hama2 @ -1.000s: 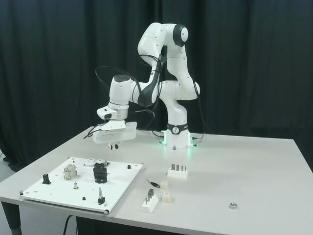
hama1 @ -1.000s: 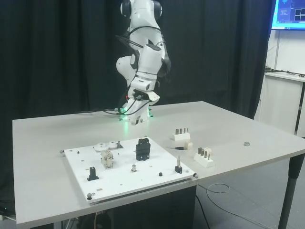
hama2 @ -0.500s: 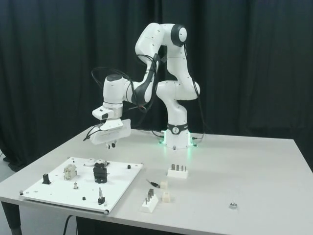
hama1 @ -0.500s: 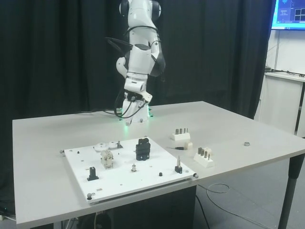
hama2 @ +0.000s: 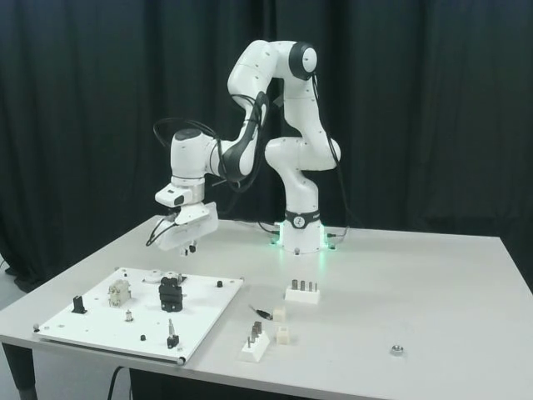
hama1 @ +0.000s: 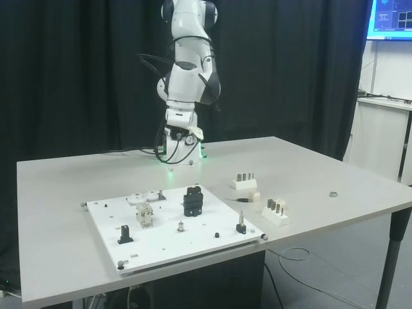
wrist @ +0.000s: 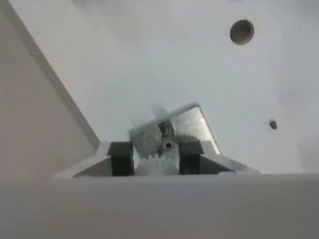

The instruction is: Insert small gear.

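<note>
white arm (hama2: 287,158), grey table (hama2: 433,300), white board (hama2: 200,312), black curtain (hama2: 416,117)

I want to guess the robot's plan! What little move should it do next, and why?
Probably keep carrying the small gear over and down toward the white board. The claw holds the gear between its fingers, but hangs high above the board's far edge, near the gears already mounted there.

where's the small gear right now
The small gear is held between the end effector fingers, seen in the wrist view. In the second room view it hangs above the far edge of the white board.
</note>
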You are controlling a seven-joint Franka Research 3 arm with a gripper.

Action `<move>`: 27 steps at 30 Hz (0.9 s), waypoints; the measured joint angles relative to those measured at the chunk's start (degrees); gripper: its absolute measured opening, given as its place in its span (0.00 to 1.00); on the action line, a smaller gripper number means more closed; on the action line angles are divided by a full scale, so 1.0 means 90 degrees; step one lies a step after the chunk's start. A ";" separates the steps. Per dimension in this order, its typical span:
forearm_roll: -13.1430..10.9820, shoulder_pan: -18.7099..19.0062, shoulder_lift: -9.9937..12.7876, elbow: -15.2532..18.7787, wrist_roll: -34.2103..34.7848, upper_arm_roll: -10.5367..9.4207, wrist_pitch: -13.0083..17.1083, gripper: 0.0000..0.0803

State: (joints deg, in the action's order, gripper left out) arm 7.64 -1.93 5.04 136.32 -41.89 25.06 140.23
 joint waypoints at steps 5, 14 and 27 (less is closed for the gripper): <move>-0.0065 0.0000 0.0104 -0.0014 -0.0146 0.0016 0.0075 0.24; -0.0065 0.0000 0.0298 -0.0019 -0.0422 0.0133 0.0245 0.24; -0.0513 0.0000 0.0483 -0.0021 -0.1531 0.0360 0.0375 0.24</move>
State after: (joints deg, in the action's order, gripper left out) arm 3.02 -1.93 9.38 136.14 -55.67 28.30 143.61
